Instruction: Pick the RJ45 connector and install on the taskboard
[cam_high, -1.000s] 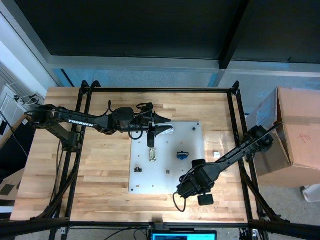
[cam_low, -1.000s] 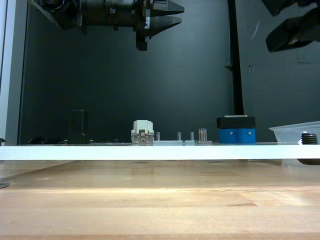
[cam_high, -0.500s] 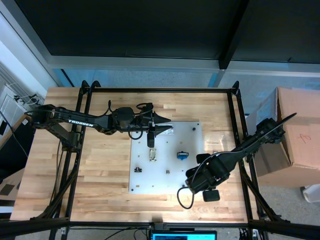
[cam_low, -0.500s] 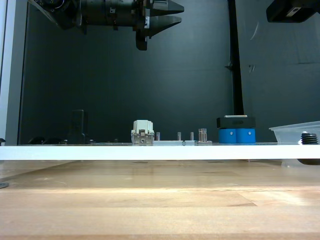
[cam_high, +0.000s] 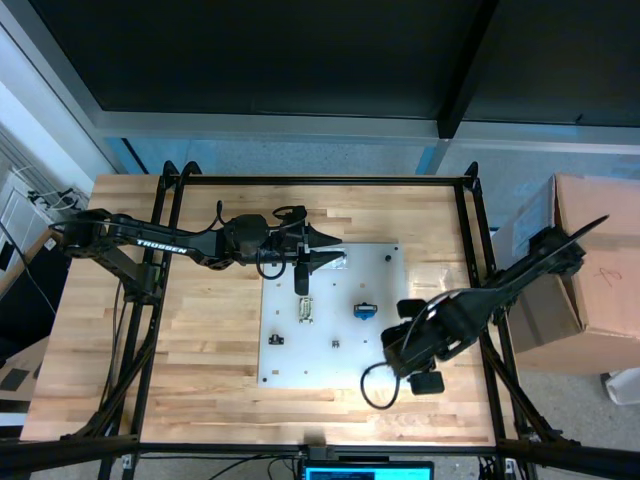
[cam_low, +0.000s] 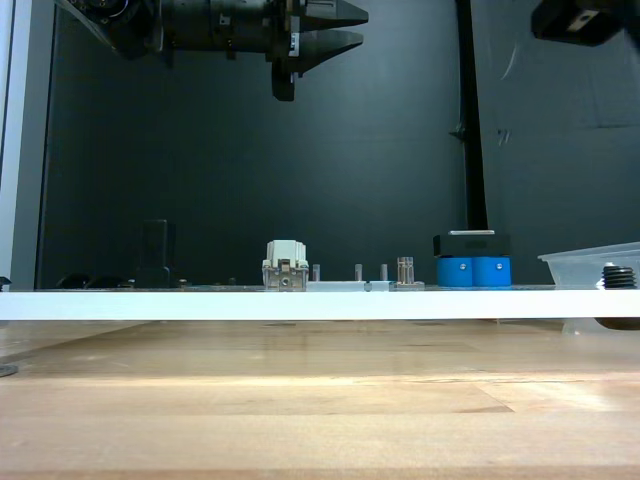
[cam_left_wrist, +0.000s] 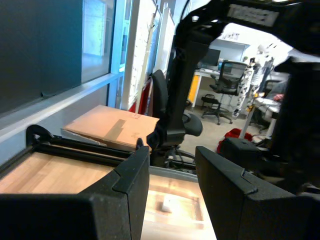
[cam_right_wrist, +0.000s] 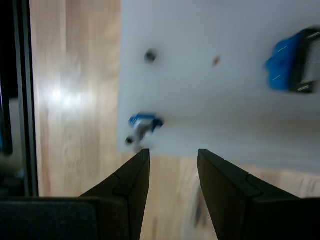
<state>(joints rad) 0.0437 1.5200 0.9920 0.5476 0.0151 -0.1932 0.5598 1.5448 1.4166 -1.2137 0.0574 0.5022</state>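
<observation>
Hovering left gripper (cam_high: 338, 253), right gripper (cam_right_wrist: 171, 152); pale connector (cam_left_wrist: 166, 204)

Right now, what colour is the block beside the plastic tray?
The block is blue, black on top; clearest in low view.

My left gripper (cam_low: 360, 29) hangs high over the taskboard's (cam_high: 300, 365) far edge, fingers apart with nothing between them. My right gripper (cam_right_wrist: 172, 154) hovers above its near right part, likewise spread and empty. Below both there is open air down to low obstacles: cream connector (cam_low: 285, 262), pegs (cam_low: 358, 271), blue block (cam_low: 472, 270) and clear tray (cam_low: 590, 262).
</observation>
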